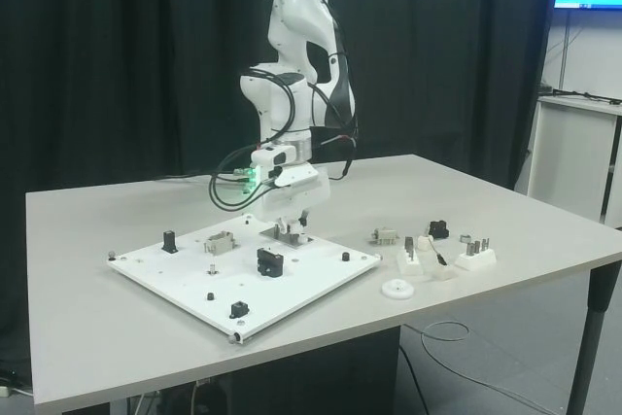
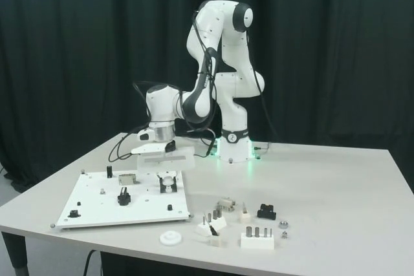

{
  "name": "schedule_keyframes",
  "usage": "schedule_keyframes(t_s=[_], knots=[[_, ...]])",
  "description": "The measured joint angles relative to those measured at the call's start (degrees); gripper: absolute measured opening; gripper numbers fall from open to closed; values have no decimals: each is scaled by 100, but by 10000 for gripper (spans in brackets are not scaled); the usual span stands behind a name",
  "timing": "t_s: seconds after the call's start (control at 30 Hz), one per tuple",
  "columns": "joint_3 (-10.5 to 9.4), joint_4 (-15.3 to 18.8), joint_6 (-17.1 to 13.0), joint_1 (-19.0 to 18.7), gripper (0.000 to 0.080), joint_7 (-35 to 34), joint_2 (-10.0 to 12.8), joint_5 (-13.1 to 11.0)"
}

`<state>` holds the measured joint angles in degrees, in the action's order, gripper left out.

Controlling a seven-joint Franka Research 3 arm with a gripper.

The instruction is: Insert medium gear.

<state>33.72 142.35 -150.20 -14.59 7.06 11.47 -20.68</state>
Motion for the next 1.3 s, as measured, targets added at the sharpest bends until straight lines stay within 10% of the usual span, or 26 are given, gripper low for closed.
schedule_keyframes(t_s=[1.3], knots=[[12,107,-135,-265,396,-314,-70,122]])
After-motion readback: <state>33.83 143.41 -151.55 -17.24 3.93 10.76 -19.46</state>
